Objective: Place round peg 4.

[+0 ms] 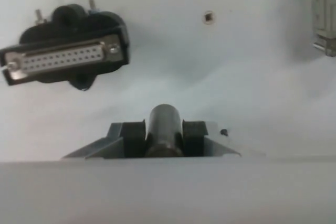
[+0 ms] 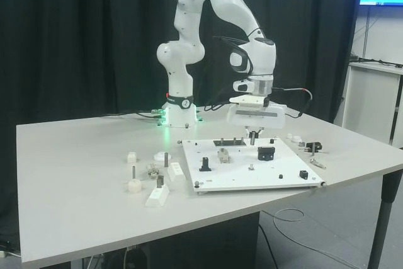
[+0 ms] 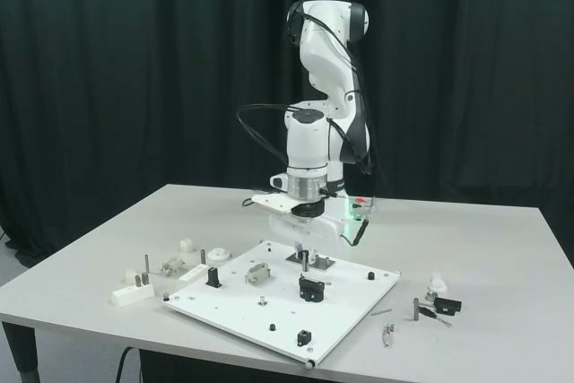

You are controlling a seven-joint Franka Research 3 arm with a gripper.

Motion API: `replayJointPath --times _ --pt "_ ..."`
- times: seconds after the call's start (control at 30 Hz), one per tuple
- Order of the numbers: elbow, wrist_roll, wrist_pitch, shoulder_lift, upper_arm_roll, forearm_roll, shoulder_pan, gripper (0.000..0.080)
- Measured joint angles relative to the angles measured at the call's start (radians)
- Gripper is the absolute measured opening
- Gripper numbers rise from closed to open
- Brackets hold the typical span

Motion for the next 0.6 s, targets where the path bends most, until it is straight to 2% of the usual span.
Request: replayJointPath --times 0.6 --pt "0.02 0.014 -0.098 -0.009 -0.034 -0.012 -0.005 0.0145"
